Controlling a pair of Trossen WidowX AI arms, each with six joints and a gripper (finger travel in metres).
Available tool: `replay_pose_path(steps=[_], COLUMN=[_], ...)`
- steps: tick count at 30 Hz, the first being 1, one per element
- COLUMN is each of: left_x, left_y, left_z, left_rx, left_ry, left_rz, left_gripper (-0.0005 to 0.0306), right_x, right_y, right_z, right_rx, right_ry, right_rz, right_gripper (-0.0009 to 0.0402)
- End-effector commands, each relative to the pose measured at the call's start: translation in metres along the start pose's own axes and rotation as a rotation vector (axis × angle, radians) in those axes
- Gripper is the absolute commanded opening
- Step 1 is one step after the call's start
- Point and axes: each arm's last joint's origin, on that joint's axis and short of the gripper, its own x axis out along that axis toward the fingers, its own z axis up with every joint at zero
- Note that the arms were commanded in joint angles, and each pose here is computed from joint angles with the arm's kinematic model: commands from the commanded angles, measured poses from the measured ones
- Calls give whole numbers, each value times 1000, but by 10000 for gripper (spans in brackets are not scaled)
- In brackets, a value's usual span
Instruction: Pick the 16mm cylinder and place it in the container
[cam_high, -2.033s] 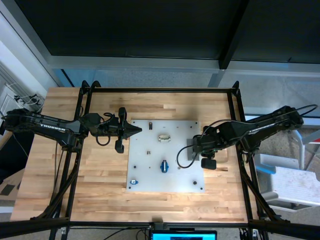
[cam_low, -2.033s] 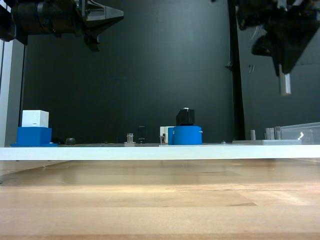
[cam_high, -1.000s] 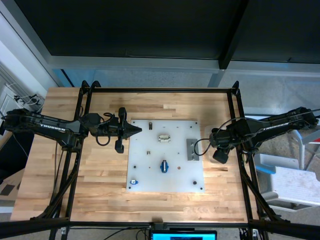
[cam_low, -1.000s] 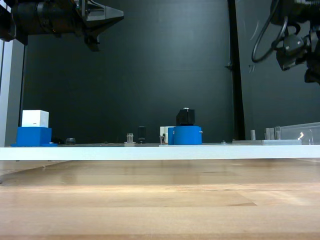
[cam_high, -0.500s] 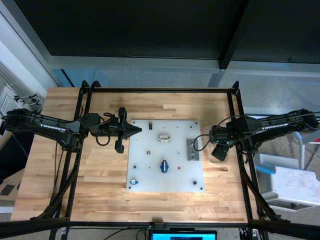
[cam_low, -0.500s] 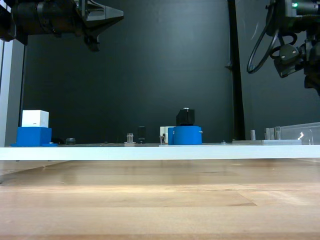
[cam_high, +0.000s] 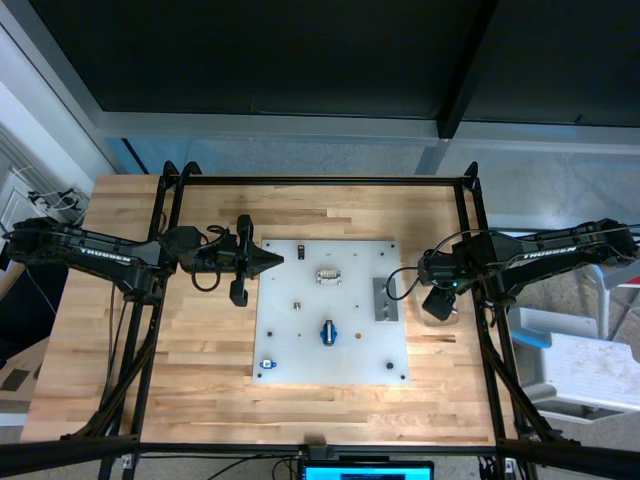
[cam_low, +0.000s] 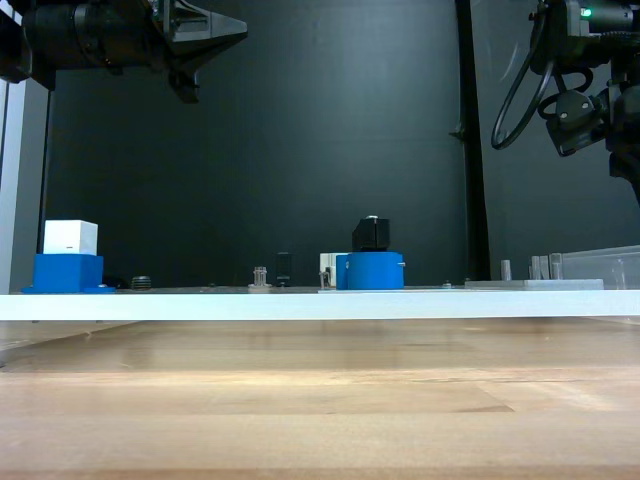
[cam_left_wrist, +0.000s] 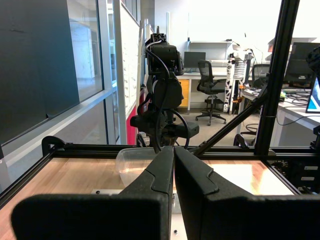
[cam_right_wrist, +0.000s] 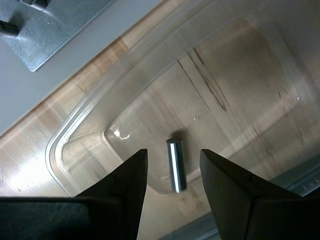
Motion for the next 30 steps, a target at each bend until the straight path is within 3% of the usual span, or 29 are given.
replay_pose_path(steps=[1,30], left_x=[0,0], left_y=[0,0], left_z=[0,0], left_rx=[0,0], left_ry=[-1,-1], left_rz=[0,0], left_gripper=[0,0], right_x=[0,-1], right_y=[1,1], right_z=[1,1], right_rx=[7,7], right_ry=[-5,-9], right_rz=[3,10], right_gripper=[154,153])
